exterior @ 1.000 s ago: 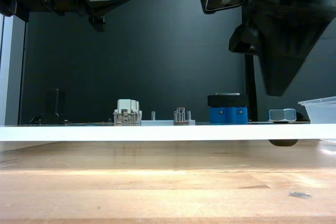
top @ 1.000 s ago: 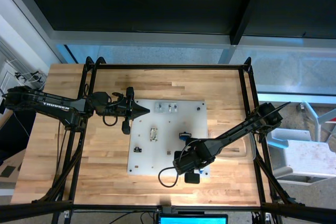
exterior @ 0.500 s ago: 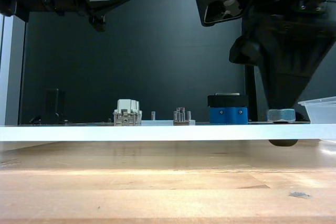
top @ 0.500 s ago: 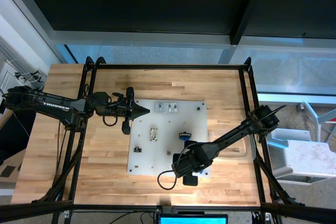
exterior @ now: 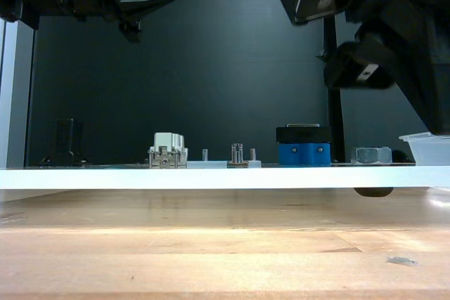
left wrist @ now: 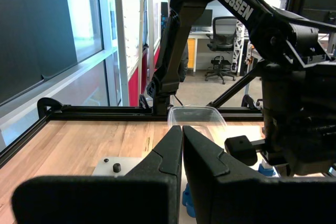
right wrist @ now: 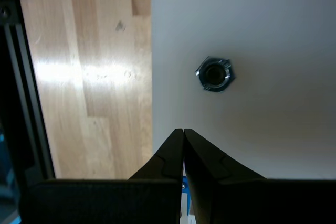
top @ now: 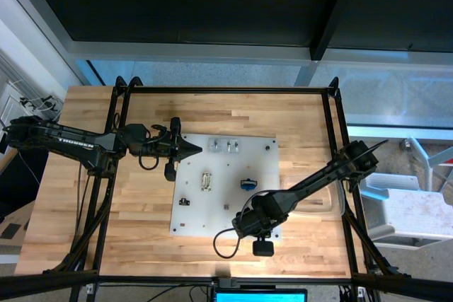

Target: Pick the M12 fastener and fasten on the M12 threads

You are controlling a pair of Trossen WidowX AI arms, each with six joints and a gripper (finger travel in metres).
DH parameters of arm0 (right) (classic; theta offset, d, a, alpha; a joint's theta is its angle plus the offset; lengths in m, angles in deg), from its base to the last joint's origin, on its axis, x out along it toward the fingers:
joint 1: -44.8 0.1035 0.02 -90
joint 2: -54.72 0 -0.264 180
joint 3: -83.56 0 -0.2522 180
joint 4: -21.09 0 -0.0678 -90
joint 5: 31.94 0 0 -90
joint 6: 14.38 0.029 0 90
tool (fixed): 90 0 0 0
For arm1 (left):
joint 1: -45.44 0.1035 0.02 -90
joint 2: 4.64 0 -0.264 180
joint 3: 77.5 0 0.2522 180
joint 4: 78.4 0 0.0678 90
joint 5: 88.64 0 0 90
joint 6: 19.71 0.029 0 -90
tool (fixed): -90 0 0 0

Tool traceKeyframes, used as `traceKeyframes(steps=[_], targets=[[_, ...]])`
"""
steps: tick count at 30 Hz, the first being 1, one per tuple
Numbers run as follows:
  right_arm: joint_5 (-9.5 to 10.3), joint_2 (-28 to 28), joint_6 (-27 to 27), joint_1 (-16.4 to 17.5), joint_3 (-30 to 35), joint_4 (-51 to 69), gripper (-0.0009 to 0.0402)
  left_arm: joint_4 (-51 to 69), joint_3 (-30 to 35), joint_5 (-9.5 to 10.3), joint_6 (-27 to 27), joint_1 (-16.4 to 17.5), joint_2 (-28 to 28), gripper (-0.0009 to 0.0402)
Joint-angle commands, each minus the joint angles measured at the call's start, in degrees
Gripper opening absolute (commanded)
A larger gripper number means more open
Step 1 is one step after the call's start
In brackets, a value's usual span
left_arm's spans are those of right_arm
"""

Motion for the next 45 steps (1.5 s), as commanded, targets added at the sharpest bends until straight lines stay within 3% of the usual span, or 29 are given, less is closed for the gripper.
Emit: traceKeyframes(steps=[1,5,11,23,27,33,35,40,45], targets=[[-5.11,-0.83,0.98,-0.11,0.72,0.04,0.0,0.0,0.0,0.0,0.0,0.02,0.02,0.0],[-11.37,-1.22,2.56,-0.11,1.25,0.48,0.0,0.0,0.0,0.0,0.0,0.02,0.0,0.0],[-12.74,0.9,4.59,0.0,1.07,0.11,0.0,0.0,0.0,0.0,0.0,0.0,0.02,0.0],[-11.37,2.27,4.81,0.42,1.07,-1.11,0.0,0.0,0.0,0.0,0.0,0.0,0.02,0.0],[-8.02,2.27,4.81,0.5,1.07,-1.51,0.0,0.0,0.0,0.0,0.0,0.0,0.02,0.0],[0.15,2.19,4.48,0.5,1.07,-1.68,0.0,0.0,0.0,0.0,0.0,0.0,0.02,0.0],[1.68,1.99,3.61,0.5,1.07,-1.64,0.0,0.0,0.0,0.0,0.0,0.02,0.02,0.0],[1.07,1.29,3.69,0.5,1.07,-0.85,0.0,0.0,0.0,0.0,0.0,0.0,0.02,0.0],[-4.55,-0.04,3.72,0.5,1.18,-0.74,0.0,0.0,0.0,0.0,0.0,0.02,0.02,0.0]])
